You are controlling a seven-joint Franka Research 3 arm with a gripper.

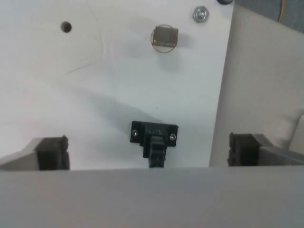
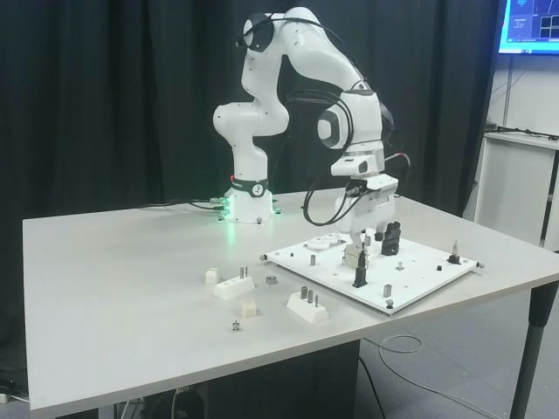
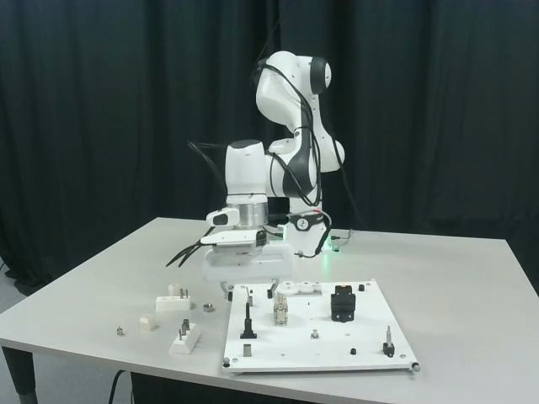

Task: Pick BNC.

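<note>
BNC connector [image 1: 154, 142], black, stands upright on a small black base fixed with two screws to the white board [image 1: 118, 95], near the board's edge that faces the loose parts on the table; in the second room view it shows as a thin black post [image 3: 248, 324] near the board's front left corner, and in the first room view as a dark post [image 2: 359, 271] close under the arm's end. The gripper [image 1: 147, 151] hangs over it with its two fingers [image 1: 52, 153] spread wide, one on each side of the connector and both clear of it, holding nothing. From the room the gripper [image 3: 251, 293] sits low above the board [image 3: 370, 337], the connector just below it. Beyond the connector on the board the wrist view shows a squat grey block [image 1: 165, 38], a bolt head [image 1: 201, 13] near the board's edge and a round hole [image 1: 66, 26]. A black block [image 3: 342, 303] stands farther along the board. Off the board, on the grey table [image 2: 113, 262], lie small white holders [image 2: 234, 285] with pins and another holder [image 2: 307, 305] near the board's corner. The white arm's base [image 2: 247, 196] glows green at its foot
</note>
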